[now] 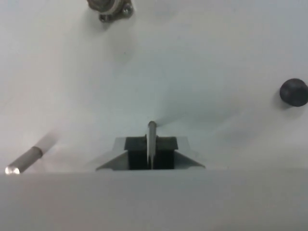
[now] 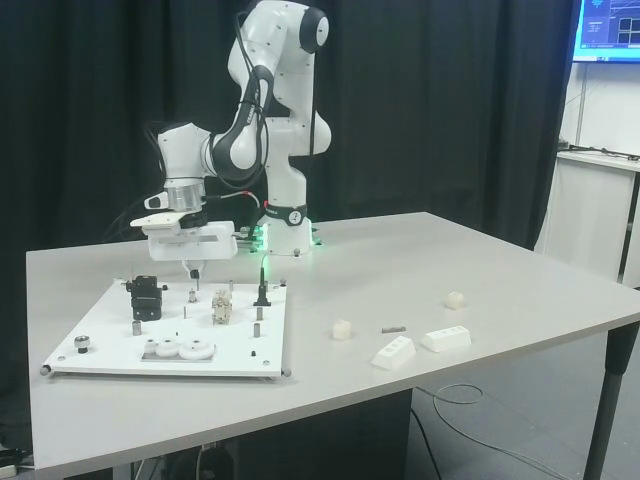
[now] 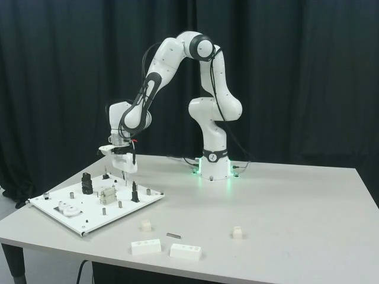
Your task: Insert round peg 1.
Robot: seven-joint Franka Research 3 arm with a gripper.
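The grey table (image 2: 420, 270) carries everything, and the white assembly board (image 2: 110, 330) is the landmark here. The white arm (image 3: 177, 56) reaches from its base, which is bolted behind the board, and bends down so the gripper (image 2: 193, 268) hangs over the board's rear half, likely because the peg's hole is there. In the wrist view the 2 fingers are pressed onto a thin grey round peg (image 1: 152, 139), held upright with its tip pointing at the board, which suits a straight push downward. The tip appears just above the surface; contact cannot be confirmed. On the board sit a black block (image 2: 146, 297), a black knob (image 1: 294, 92) and a lying grey pin (image 1: 24, 160). Off the board, toward the table's front, rest 2 white slotted blocks (image 3: 167, 248).
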